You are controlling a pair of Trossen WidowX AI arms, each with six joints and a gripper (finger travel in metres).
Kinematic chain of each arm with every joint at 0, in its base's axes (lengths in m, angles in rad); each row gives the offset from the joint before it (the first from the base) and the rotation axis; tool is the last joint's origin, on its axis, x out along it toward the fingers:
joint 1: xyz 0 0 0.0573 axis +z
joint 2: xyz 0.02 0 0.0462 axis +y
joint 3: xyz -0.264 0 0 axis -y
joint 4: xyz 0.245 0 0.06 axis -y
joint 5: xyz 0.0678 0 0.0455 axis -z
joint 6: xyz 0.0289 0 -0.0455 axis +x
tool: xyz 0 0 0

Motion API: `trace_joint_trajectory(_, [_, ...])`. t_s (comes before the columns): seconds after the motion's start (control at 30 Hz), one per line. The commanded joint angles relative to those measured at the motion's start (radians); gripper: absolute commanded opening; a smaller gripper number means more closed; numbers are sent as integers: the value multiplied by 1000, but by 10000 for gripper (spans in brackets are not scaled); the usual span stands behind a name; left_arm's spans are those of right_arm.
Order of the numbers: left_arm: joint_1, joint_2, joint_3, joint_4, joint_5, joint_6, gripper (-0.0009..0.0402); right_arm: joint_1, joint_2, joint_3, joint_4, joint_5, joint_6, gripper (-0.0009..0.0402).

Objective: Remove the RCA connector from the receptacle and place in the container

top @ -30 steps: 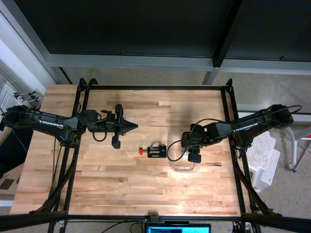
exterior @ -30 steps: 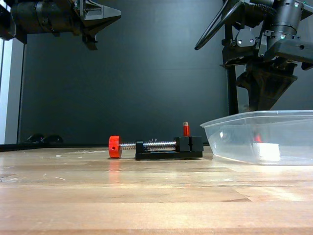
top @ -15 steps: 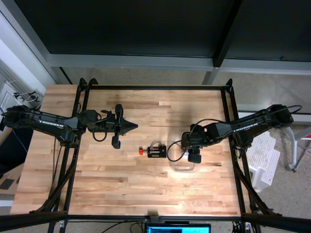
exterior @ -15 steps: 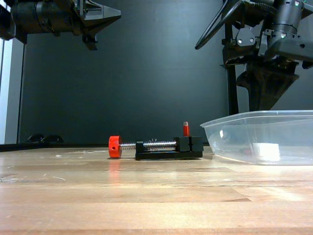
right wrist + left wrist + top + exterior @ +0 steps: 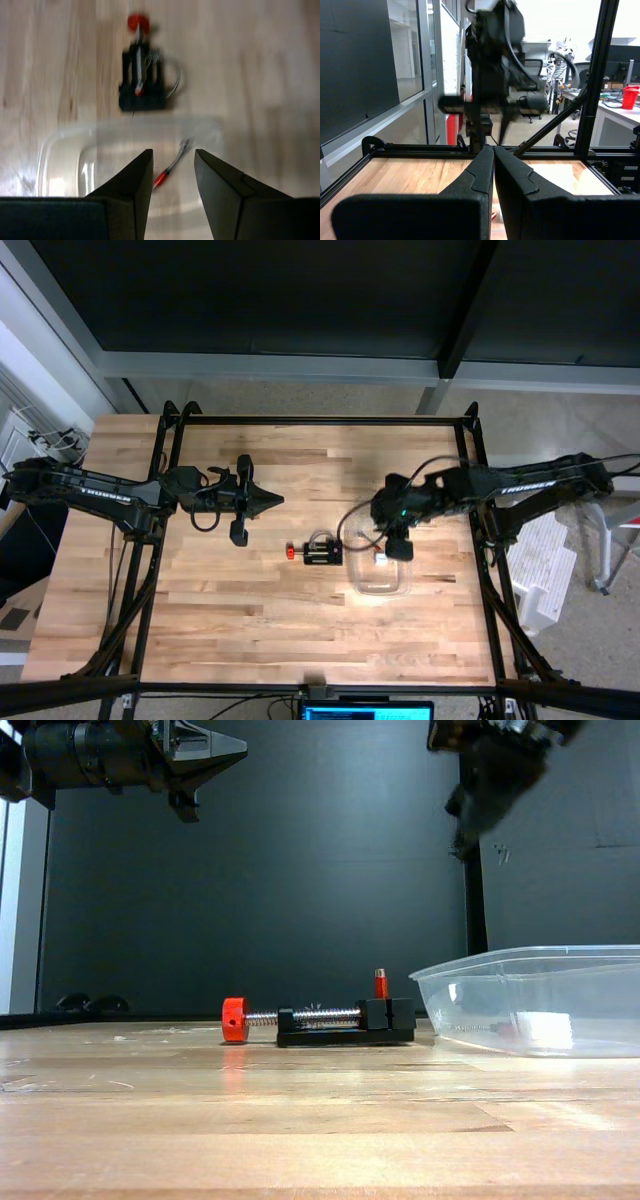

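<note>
Two tools showed, the left tool (image 5: 493, 148) and the right tool (image 5: 173, 152); one receptacle (image 5: 322, 552), one container (image 5: 480, 1005), one RCA connector (image 5: 171, 163), one white cube (image 5: 545, 1028)

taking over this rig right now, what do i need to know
Left gripper: shut, empty, parked high at the table's left.
Right gripper: open, empty, above the clear plastic rectangular tub.
Tiny red plug with thin metal pin: lying inside the tub.
Small black block with red knob: on the table, left of the tub.
Done: plug removed and dropped in. Left: likely only parking the right gripper.
</note>
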Motion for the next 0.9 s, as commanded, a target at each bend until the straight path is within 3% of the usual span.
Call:
trace_joint_trajectory(0.03, [0, 0, 0, 0, 0, 0, 0, -47, -34, 34, 18, 0, -51, 89])
trace_joint_trajectory(0.2, [0, 0, 0, 0, 0, 0, 0, -90, -77, 36, 118, -3, -115, 51])
trace_joint_trajectory(0.3, [0, 0, 0, 0, 0, 0, 0, -97, -95, 18, 216, -46, -155, 16])
trace_joint_trajectory(0.37, [0, 0, 0, 0, 0, 0, 0, -97, -105, -5, 304, -44, -163, -4])
trace_joint_trajectory(0.9, [0, 0, 0, 0, 0, 0, 0, -97, -159, -324, 1060, -61, -144, 0])
